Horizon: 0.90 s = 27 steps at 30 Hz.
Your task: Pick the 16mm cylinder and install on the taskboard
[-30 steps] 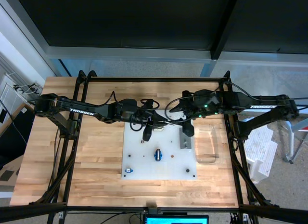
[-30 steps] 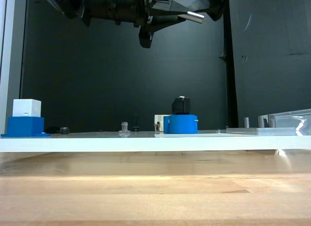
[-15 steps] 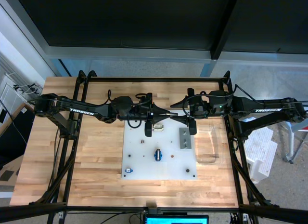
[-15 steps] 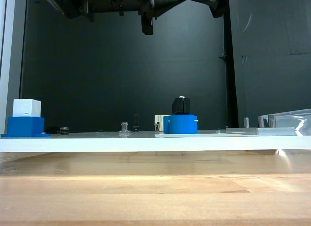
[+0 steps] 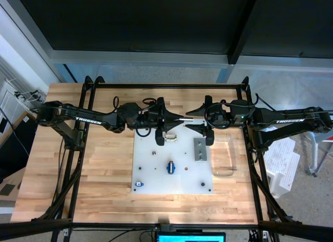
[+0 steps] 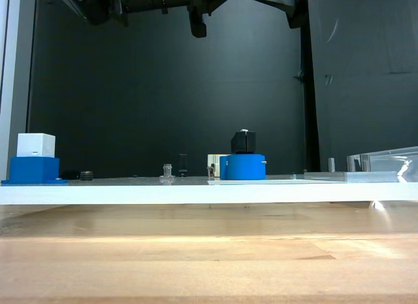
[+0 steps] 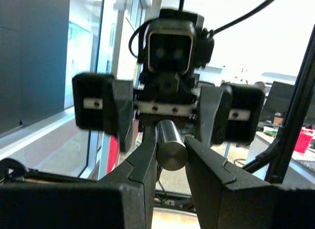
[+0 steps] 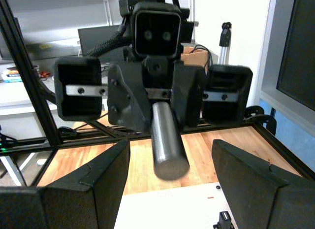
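High above the taskboard's [image 5: 156,174] far edge, the left gripper [image 5: 173,118] pinches the cylinder [image 5: 183,117] level, its axis aimed straight into the right gripper [image 5: 192,119], which faces it close by, spread wide.

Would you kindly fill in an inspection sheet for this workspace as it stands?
Surface: wooden table, with the taskboard lying flat mid-table.
Job's things: 16mm cylinder held level in the air over the taskboard's far edge, not installed.
Clutter: clear tray right of the taskboard; papers beyond the table's right side.
Claws: left claw shut on the cylinder; right claw open, facing the cylinder's free end.
Cables: black loops at both wrists.
Surroundings: black frame around the table; screen at the near edge.
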Available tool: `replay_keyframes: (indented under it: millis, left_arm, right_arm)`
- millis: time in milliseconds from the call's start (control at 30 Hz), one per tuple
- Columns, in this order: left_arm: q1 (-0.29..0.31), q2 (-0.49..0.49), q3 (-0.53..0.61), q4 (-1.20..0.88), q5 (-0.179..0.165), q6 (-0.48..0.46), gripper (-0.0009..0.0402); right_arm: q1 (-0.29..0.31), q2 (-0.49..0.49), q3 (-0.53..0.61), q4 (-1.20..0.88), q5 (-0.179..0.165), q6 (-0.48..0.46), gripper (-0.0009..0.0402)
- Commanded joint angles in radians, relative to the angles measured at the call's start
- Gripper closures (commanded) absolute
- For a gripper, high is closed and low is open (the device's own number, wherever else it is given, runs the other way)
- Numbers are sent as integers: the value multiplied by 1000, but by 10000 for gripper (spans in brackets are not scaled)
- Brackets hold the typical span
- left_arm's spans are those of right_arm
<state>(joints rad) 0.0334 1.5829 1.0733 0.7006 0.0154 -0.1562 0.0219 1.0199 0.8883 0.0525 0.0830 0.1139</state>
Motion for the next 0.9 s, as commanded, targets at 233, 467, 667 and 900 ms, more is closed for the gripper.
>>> replay_keyframes:
  millis: [233, 467, 667, 900]
  left_arm:
    - [0, 1, 0, 19, 1, 0, 390]
    - [0, 1, 0, 43, 1, 0, 390]
    - [0, 1, 0, 51, 2, 0, 390]
    - [0, 1, 0, 46, 2, 0, 390]
  right_arm:
    - [0, 1, 0, 53, -5, -1, 162]
    - [0, 1, 0, 84, -4, 0, 162]
    - [0, 1, 0, 87, -5, 0, 179]
    - [0, 1, 0, 88, -5, -1, 219]
